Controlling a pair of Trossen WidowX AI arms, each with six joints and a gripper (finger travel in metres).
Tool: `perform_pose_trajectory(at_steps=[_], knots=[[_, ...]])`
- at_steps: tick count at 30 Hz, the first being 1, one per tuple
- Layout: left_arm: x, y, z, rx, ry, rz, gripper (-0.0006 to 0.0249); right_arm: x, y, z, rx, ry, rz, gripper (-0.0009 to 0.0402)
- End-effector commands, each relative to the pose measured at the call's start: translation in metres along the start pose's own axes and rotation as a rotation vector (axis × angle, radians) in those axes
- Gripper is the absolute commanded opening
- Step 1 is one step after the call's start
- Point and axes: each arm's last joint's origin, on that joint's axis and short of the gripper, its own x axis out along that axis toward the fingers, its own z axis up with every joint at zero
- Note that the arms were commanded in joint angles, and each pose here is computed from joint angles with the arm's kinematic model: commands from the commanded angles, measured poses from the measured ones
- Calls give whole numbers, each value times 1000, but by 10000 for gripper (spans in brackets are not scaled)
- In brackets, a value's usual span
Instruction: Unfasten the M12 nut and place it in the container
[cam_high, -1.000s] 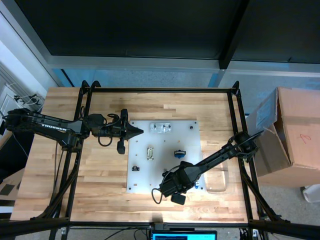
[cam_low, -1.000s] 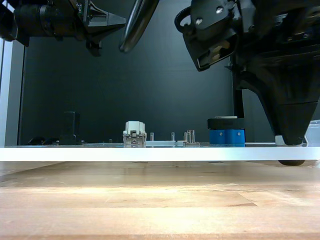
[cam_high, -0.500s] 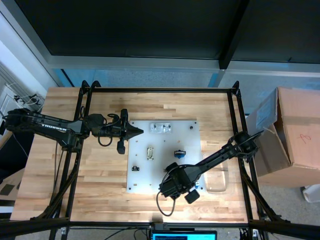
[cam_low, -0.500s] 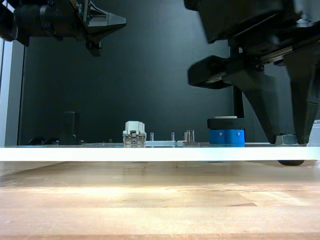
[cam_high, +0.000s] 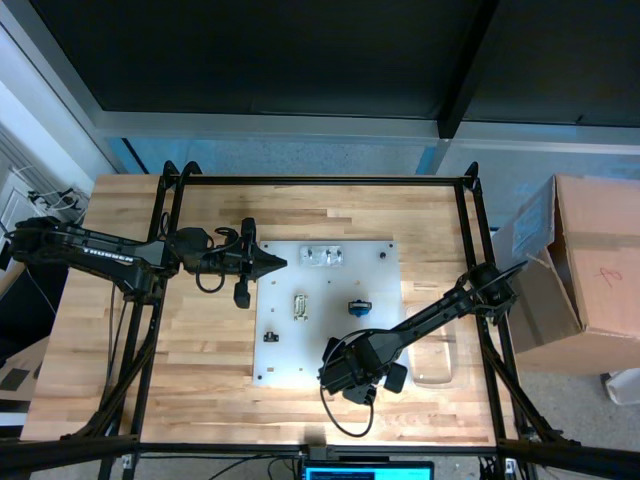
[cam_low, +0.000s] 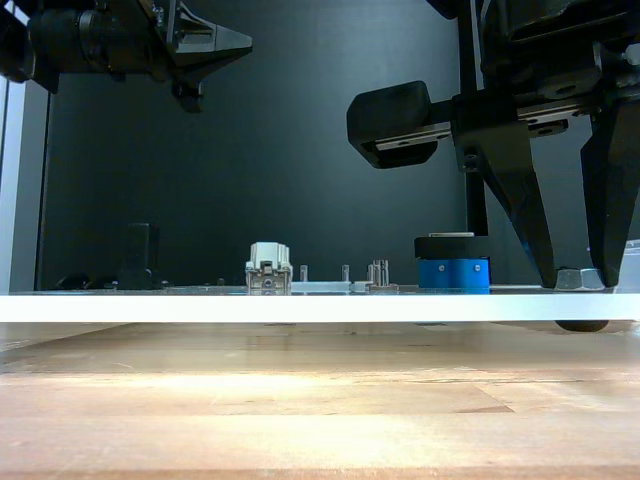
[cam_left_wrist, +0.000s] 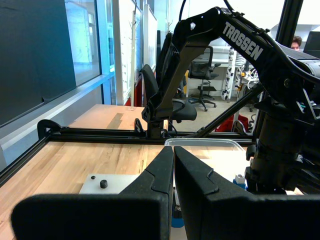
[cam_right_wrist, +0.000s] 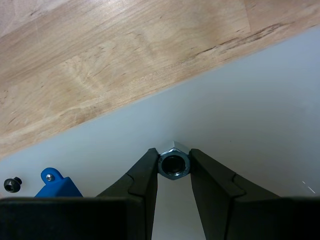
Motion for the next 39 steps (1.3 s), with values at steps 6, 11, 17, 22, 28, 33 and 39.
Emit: perform_pose_trajectory(at_steps=[6, 11, 17, 22, 28, 33, 39], knots=[[0, 0, 0, 0, -1, 0, 0, -2, 2, -1, 10, 14, 5, 112], [0, 0, 0, 0, -1, 0, 0, -13, 4, -4, 6, 10, -6, 163], [0, 0, 0, 0, -1, 0, 0, -29, 11, -8, 294, -4, -12, 169], [0, 0, 0, 0, -1, 0, 0, -40, 14, -12, 792, -44, -21, 96], [0, 0, 0, 0, -1, 0, 0, -35, 21, -15, 1036, -152, 44, 7], [0, 0, 0, 0, -1, 0, 0, -23, 25, -15, 1098, -178, 62, -1], [0, 0, 0, 0, -1, 0, 0, -9, 28, -17, 1096, -183, 66, 1]])
